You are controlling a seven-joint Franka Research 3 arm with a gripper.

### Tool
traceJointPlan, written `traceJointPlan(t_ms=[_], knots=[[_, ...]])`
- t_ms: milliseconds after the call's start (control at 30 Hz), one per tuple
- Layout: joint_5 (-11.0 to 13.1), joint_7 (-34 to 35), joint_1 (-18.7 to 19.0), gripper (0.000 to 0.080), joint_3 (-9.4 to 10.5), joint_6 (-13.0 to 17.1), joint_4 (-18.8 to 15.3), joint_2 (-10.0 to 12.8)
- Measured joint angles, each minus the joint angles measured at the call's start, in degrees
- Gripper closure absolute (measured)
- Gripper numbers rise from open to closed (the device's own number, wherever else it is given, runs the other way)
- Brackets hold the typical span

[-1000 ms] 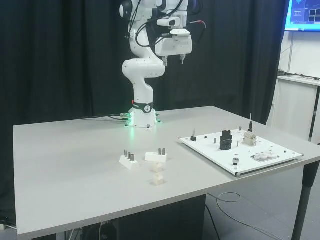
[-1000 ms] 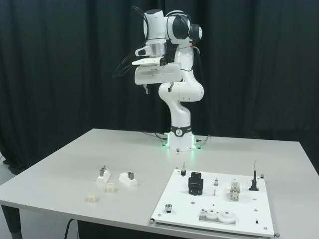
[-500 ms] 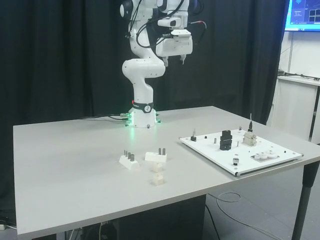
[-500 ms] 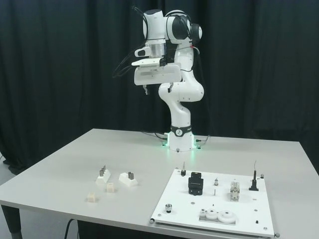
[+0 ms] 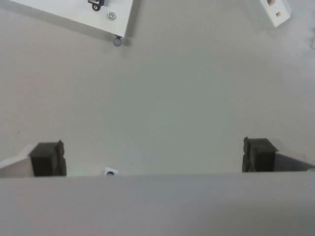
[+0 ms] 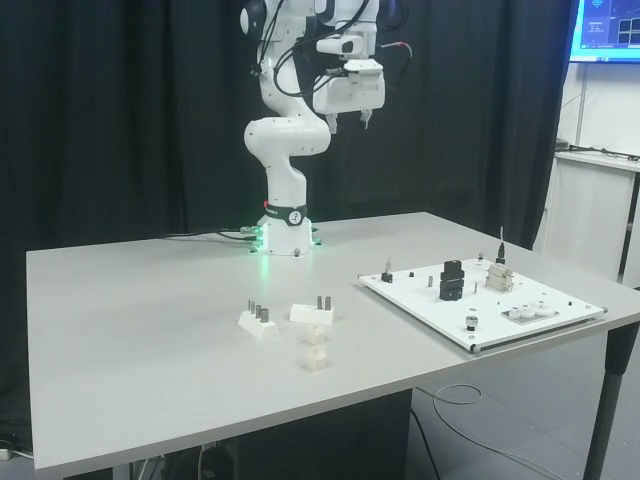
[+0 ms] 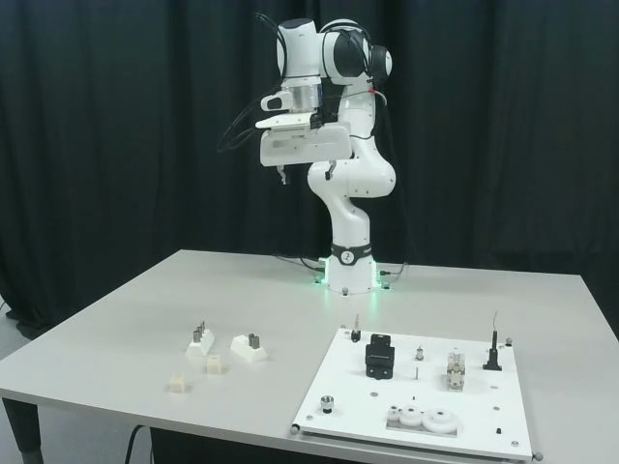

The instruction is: Pick square peg 3.

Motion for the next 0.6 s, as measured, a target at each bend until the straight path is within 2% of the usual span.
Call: traceJointPlan(t_ms=[600], knots=[[-0.51,-4.80,-0.14,0.0003,-0.20,0.83,0.04,0.56]])
